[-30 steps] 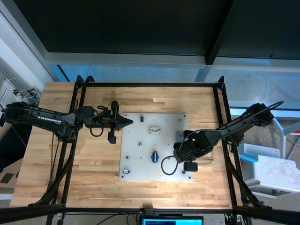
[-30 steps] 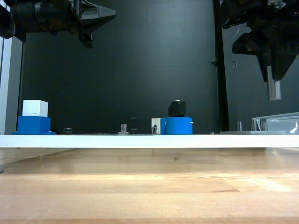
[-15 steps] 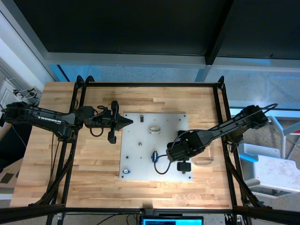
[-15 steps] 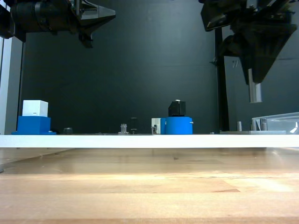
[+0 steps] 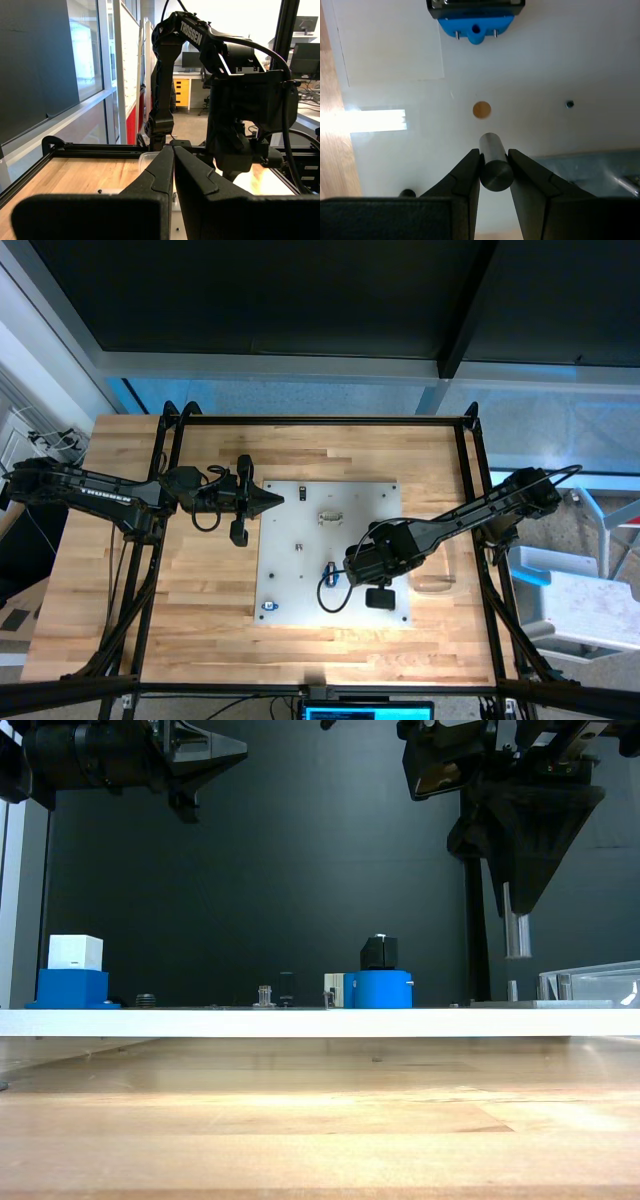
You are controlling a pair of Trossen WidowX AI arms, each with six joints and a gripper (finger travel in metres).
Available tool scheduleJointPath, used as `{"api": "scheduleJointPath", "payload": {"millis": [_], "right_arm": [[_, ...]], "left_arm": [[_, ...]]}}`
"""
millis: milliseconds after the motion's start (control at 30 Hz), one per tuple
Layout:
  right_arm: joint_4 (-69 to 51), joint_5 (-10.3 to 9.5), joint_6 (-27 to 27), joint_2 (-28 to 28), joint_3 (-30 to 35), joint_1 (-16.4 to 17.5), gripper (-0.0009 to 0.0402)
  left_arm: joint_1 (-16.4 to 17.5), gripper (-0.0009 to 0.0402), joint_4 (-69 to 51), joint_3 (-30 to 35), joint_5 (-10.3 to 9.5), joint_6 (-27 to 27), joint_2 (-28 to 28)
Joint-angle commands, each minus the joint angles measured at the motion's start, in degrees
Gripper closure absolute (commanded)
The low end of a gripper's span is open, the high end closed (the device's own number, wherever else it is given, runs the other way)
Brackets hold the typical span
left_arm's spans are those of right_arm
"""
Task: Pick the 16mm cylinder and place it in the taskboard
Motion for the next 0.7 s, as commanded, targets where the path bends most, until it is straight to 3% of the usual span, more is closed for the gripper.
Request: {"api": "scheduleJointPath", "payload": {"millis": [33, 700], "right_arm": [[0.4, -0.79, 0.1, 1.3, 0.8, -0.2, 0.0354], [1.4, -0.76, -0.7, 6.2, 3.7, -1.2, 0.0354]], "left_arm": [[0.0, 0.0393, 0.0, 0.0, 0.02, 0.0, 0.0], [0.0, 0.0393, 0.0, 0.0, 0.02, 0.0, 0.0]]}}
